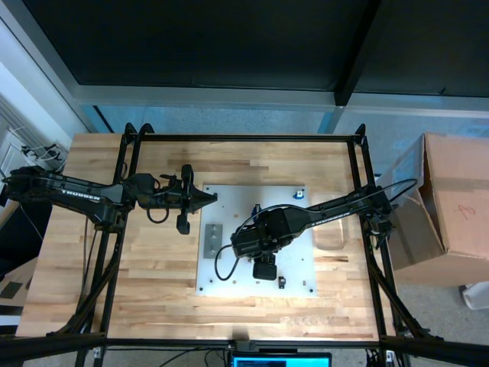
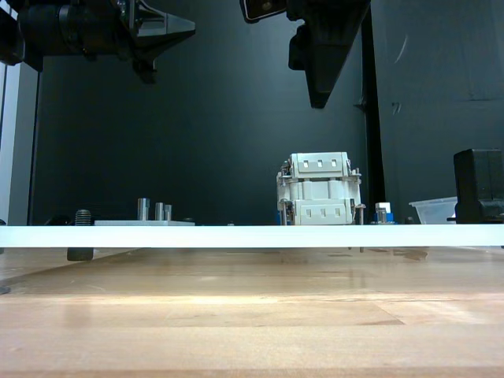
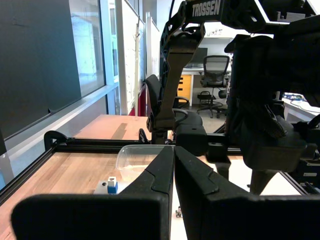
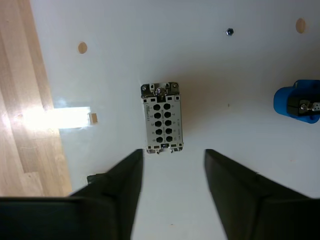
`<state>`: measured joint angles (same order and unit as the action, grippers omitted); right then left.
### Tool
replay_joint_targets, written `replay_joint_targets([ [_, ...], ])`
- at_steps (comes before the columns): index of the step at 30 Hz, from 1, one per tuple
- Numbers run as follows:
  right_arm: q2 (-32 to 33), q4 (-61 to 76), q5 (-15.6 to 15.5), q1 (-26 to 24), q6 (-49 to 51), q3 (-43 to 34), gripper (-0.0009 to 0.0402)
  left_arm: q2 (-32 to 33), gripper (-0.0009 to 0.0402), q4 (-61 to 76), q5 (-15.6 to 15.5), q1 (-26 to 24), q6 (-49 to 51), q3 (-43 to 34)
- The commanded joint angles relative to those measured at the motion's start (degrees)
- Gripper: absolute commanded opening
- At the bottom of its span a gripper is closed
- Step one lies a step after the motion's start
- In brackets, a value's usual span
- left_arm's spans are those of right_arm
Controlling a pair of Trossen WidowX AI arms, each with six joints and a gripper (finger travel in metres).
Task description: Remove the HAN10E connector from the taskboard and place in the container
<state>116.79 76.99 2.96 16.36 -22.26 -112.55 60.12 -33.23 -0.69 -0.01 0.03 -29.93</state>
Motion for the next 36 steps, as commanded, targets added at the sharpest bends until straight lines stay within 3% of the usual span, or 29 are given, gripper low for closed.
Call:
replay_joint_targets([
  [1, 0.02, -0.57, 0.20, 0.17, 0.04, 0.70, 0.0247, 0.00, 0.0000, -0.02, 0.00, 0.02, 0.00, -0.02],
  [6, 0.02, -1.95, 0.70, 0.33, -0.02, 1.29, 0.0307, 0.00, 0.0000, 0.00, 0.00, 0.02, 0.00, -0.02],
  [11, 0.02, -5.29, 0.52, 0.57, -0.68, 3.69, 0.0331, 0.00, 0.0000, 0.00, 0.00, 0.02, 0.00, -0.02],
  [28, 0.02, -16.02, 0.52, 0.94, -0.87, 14.75, 0.0331, 0.00, 0.0000, 0.00, 0.00, 0.02, 0.00, -0.02],
  [36, 0.02, -18.27, 0.48, 0.92, -0.85, 17.11, 0.0309, 0.00, 0.0000, -0.02, 0.00, 0.02, 0.00, -0.02],
])
